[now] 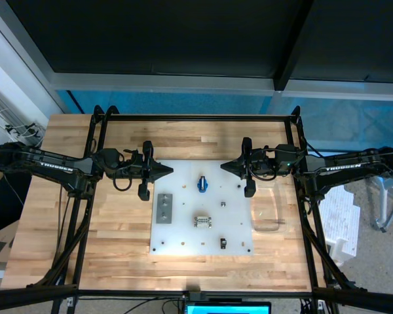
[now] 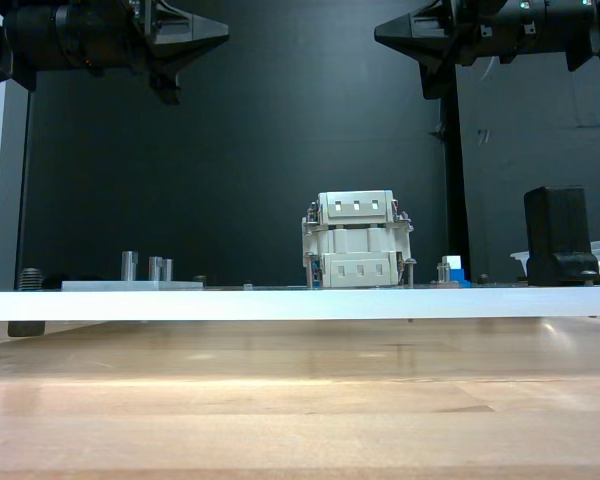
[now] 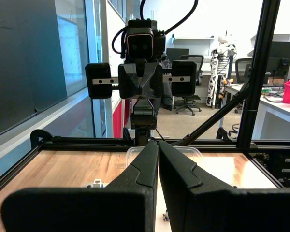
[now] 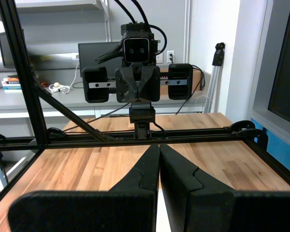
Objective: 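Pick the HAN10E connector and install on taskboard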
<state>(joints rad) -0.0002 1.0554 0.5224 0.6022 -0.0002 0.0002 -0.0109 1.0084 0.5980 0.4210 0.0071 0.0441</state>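
The taskboard (image 1: 183,237) is a white square plate in the middle of the wooden table. The HAN10E connector (image 1: 202,222) is a small whitish block on the board's near half. In the low view the HAN10E connector (image 2: 357,212) sits upright on top of a matching lower block. My left gripper (image 1: 171,170) hovers shut over the board's far left corner and holds nothing. My right gripper (image 1: 223,165) hovers shut over the far edge, pointing at the left one. Both are high above the connector, and their fingers (image 3: 150,159) (image 4: 150,162) press together in the wrist views.
On the board stand a grey metal block (image 1: 164,207) with two pegs, a blue knob (image 1: 203,184) and a black fitting (image 1: 223,243). A clear plastic container (image 1: 270,210) lies right of the board. A black frame (image 1: 196,118) rings the table.
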